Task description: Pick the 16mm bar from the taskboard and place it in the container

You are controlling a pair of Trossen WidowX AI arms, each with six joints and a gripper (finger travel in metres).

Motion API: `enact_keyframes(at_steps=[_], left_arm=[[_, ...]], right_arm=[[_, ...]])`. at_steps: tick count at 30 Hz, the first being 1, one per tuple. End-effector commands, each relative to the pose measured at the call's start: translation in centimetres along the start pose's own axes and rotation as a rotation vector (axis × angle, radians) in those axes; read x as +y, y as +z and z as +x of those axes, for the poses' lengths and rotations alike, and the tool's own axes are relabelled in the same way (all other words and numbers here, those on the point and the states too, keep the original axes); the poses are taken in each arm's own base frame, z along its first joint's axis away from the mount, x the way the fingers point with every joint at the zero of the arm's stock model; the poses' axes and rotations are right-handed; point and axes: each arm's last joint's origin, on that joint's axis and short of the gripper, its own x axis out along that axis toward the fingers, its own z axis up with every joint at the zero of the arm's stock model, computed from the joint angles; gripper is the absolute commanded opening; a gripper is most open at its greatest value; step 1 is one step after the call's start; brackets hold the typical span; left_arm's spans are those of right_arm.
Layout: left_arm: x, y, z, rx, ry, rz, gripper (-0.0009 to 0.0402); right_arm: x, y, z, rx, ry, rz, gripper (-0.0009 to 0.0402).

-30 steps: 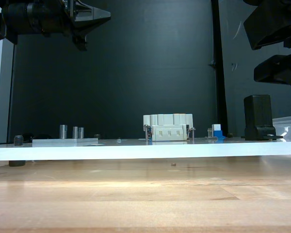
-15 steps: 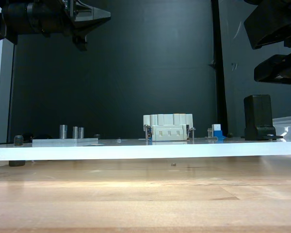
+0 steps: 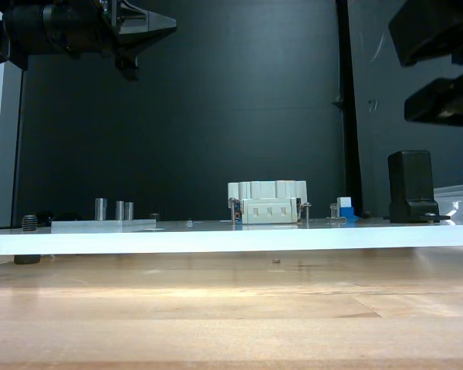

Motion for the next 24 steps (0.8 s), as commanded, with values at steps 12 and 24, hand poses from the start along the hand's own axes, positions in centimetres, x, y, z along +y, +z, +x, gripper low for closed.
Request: enact_keyframes(at_steps=[12,24], left_arm=[[0.0,0.0,0.0,0.0,0.0,0.0,0.0],[0.0,0.0,0.0,0.0,0.0,0.0,0.0]], right_arm=[[-0.1,0.5,-3.8,0.006,-0.007,-0.001,0.0018],[-1.0,0.4,-7.2,-0.039,-0.007,-0.005,0.0018]])
